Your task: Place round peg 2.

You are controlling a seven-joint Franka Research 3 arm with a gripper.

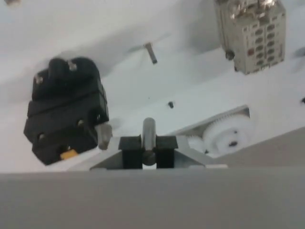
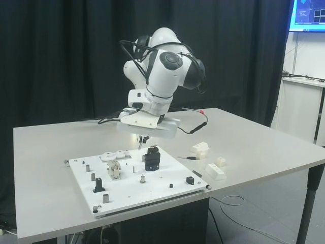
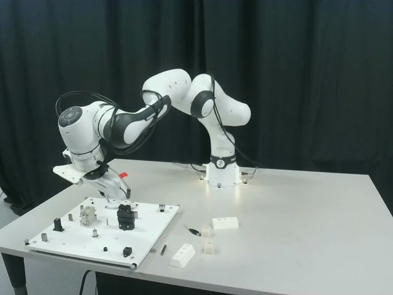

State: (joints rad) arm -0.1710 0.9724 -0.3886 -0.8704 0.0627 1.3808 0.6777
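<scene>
Black curtains behind, white assembly board (image 2: pixel 152 195) below.
Gripper (image 1: pixel 148 151) clenches a grey metal round peg (image 1: pixel 148 131); any tilt could jam it at its hole.

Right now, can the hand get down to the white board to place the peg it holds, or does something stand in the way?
Probably yes. The hand grips the round peg above open white board; the black block stands to one side.
</scene>
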